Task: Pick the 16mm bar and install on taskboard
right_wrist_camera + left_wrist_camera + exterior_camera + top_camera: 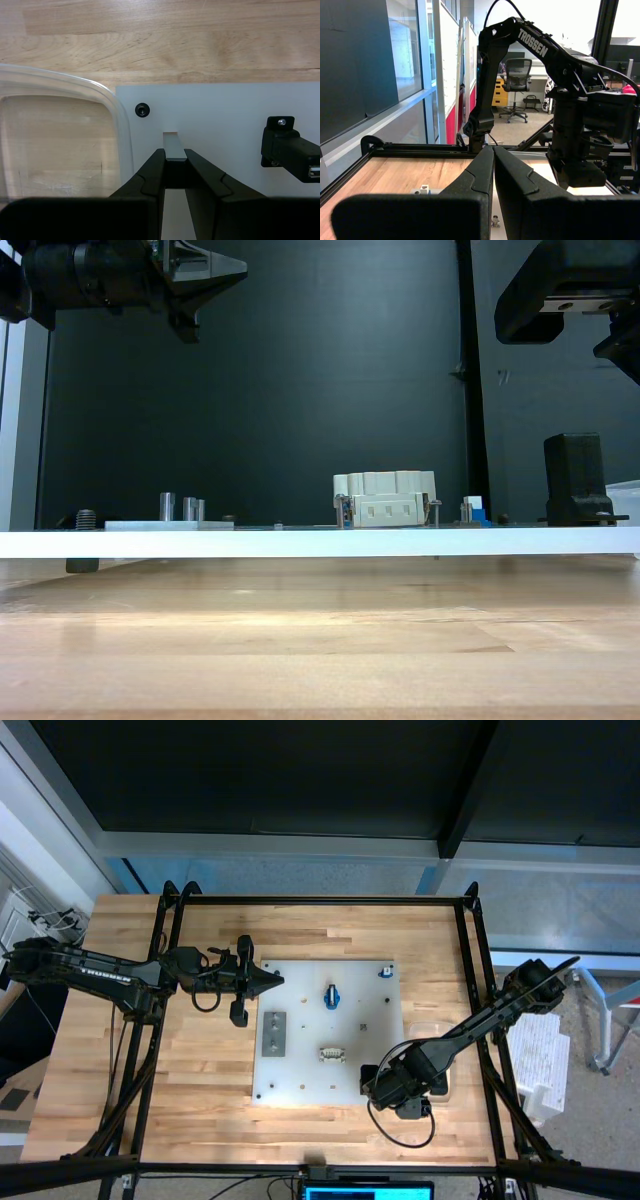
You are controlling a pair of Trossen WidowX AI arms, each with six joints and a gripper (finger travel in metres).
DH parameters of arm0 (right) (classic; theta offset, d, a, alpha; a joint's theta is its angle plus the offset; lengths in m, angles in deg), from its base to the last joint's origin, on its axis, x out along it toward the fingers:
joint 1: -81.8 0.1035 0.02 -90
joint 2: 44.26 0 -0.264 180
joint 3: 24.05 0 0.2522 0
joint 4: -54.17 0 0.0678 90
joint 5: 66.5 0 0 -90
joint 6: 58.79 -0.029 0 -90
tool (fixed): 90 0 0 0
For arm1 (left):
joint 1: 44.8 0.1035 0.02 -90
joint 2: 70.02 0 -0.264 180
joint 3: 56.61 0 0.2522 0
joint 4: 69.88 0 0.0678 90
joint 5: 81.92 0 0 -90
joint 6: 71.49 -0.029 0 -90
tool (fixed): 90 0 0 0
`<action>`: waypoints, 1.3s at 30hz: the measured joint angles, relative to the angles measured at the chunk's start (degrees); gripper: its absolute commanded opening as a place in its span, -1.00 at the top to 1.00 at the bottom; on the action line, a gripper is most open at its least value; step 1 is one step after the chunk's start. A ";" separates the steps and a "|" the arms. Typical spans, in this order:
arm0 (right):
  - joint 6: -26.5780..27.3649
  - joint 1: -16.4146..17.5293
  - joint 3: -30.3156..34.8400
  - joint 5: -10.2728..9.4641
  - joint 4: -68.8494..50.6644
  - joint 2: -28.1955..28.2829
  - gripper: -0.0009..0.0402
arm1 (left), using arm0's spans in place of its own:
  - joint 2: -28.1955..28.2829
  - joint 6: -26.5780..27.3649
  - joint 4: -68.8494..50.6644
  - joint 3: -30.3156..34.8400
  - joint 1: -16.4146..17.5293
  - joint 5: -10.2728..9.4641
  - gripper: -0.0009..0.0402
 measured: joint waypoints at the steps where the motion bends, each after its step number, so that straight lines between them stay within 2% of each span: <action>1: 0.00 -0.04 -0.02 -0.11 0.00 -0.09 0.96 | 0.00 0.00 0.00 -0.02 0.00 0.00 0.96; 7: 0.00 -0.35 -0.11 -0.85 -0.15 -0.50 0.96 | 0.00 0.00 -0.02 0.00 0.00 0.00 0.96; 14: 0.63 -1.29 -0.11 -0.50 0.39 -1.44 0.96 | 0.00 0.02 0.00 0.00 0.00 0.00 0.96; 18: 1.51 -1.88 -0.11 -1.46 0.72 -1.53 0.96 | 0.00 0.02 0.00 0.00 0.00 0.00 0.96; 30: 1.53 -1.73 -0.59 -0.66 0.98 -1.55 0.96 | 0.00 0.00 0.00 -0.02 0.00 0.00 0.96; 39: 1.92 -1.55 -1.40 -1.42 1.46 -1.55 0.96 | 0.00 0.00 0.00 -0.02 0.00 0.00 0.96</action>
